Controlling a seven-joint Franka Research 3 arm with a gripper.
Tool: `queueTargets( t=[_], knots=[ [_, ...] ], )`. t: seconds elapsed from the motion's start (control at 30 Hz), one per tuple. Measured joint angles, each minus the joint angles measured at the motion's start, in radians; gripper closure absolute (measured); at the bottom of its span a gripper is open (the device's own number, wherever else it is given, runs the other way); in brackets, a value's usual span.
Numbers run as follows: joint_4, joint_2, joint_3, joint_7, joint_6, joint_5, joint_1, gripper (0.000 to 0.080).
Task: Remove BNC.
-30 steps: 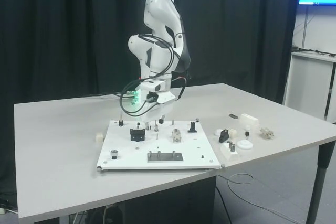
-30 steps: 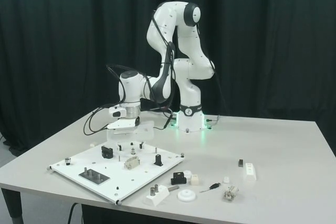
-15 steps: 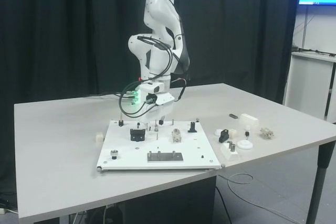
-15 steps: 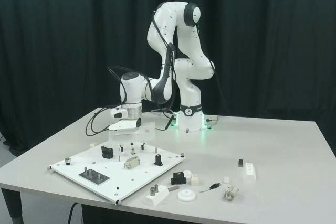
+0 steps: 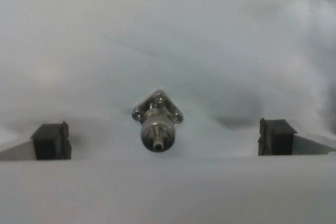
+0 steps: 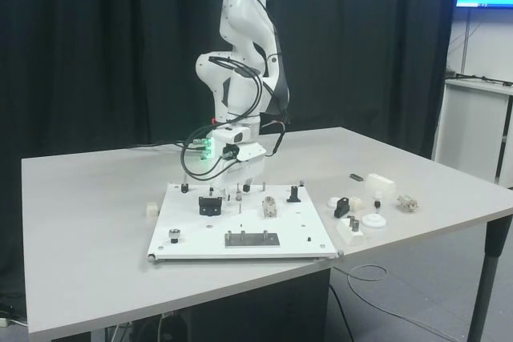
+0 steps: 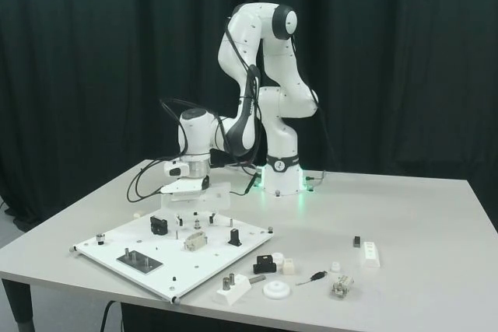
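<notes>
The wrist view alone shows the BNC (image 5: pixel 156 121) closely: a small metal barrel with a round tip, rising from a square flange with a screw at each corner, fixed to the smooth white board (image 5: pixel 157 40). Two black fingertip pads (image 5: pixel 51 141) stand well apart, one on each side of the connector, neither touching it, so the hand (image 5: pixel 163 141) is spread wide with nothing held.

The first room view adds the layout. At the left of the white board (image 6: pixel 192 234) sits a small white block (image 6: pixel 151 209) on the grey counter (image 6: pixel 80 222); further right the hand (image 6: pixel 236 186) hangs low over the board's far half, where the BNC is only a tiny post. A flat grey metal plate (image 6: pixel 251 239) lies near the front edge.

The second room view shows the white arm (image 7: pixel 257 75) folding down from its base, and loose white and black parts (image 7: pixel 274 263) beside the board.
</notes>
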Motion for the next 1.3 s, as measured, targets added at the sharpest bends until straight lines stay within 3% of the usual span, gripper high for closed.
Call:
queueTargets(
  t=[0.37,0.4,0.57,0.6,0.77,0.8,0.97,1.0,1.3],
  knots=[
    [0.0,0.008,0.0,-0.003,0.015,0.014,0.001,0.0003],
    [0.0,0.008,0.0,-0.003,0.016,0.014,0.001,0.012],
    [0.0,0.008,0.0,-0.003,0.018,0.017,0.001,0.012],
    [0.0,0.009,0.0,-0.003,0.018,0.019,0.001,0.0322],
    [0.0,0.009,0.0,-0.003,0.021,0.034,0.001,0.0322],
    [0.0,0.008,0.0,-0.003,0.022,0.036,0.001,0.05],
    [-0.002,0.008,0.004,-0.003,0.019,0.054,0.004,0.05],
    [-0.002,0.008,0.004,-0.003,0.019,0.054,0.004,0.068],
    [-0.002,0.007,0.003,-0.013,0.016,0.054,0.006,0.0675]
  ],
)
